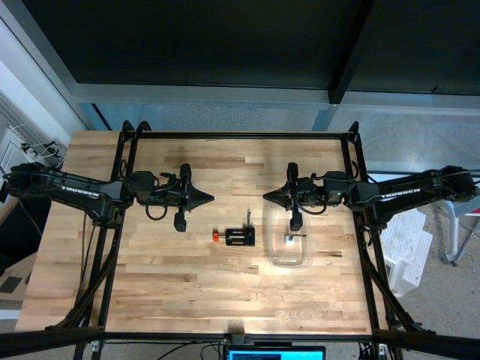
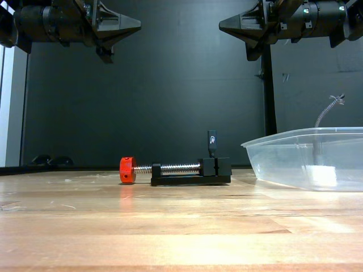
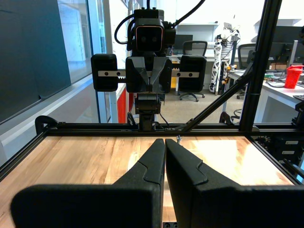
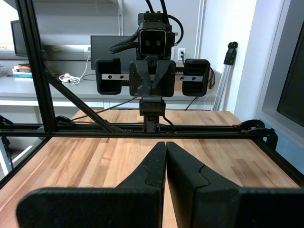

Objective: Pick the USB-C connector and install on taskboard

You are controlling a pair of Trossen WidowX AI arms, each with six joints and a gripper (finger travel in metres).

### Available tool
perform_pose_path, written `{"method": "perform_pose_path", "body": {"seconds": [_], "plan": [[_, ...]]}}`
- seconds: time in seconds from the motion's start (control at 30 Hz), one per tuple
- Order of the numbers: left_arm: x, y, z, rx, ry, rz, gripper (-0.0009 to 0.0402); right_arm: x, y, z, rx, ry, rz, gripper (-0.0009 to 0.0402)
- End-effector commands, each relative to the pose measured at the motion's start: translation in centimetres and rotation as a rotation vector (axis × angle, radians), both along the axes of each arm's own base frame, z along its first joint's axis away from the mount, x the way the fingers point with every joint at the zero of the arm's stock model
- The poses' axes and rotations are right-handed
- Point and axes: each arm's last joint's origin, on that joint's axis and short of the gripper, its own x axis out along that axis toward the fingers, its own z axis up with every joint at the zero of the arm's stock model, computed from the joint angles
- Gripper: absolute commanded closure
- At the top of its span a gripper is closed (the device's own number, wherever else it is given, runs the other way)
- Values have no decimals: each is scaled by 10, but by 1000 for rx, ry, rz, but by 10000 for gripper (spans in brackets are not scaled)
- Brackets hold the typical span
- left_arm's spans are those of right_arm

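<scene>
The taskboard (image 1: 241,238) is a small black block with an orange-red knob (image 1: 216,235), lying mid-table. In the low view the taskboard (image 2: 218,170) shows a silver screw running to its knob (image 2: 127,170). The USB-C connector (image 2: 211,141), a tiny dark plug, stands upright on the block's right end and shows as a thin faint stick (image 1: 247,219) from above. My left gripper (image 1: 212,199) hovers shut, high above the table behind and left of the block. My right gripper (image 1: 264,197) hovers shut, behind and right of it. Both point inward at each other and neither holds anything.
A clear plastic tray (image 1: 274,255) sits right of the block, under the right arm. It holds a small white square piece (image 1: 289,241) and a thin dark wire (image 2: 326,113) rising above its rim. A black frame rail borders the wooden table.
</scene>
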Motion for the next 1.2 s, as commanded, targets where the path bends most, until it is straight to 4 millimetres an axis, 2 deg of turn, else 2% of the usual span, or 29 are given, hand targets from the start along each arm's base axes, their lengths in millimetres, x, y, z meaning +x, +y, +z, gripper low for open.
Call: {"method": "perform_pose_path", "body": {"seconds": [0.03, 0.63, 0.8, 1.0, 1.2], "plan": [[0, 0, 0, 0, 0, 0, 393, 0, 0, 0, -1, 0, 0, 393], [0, 0, 0, 0, -1, 0, 393, 0, 0, 0, 0, -1, 1, 393], [0, 0, 0, 0, 0, 0, 393, 0, 0, -1, 85, 10, 0, 393], [0, 0, 0, 0, 0, 0, 393, 4, 3, 3, 84, 233, -1, 393], [0, 0, 0, 0, 0, 0, 393, 1, 5, 15, 107, 418, -5, 393]]}}
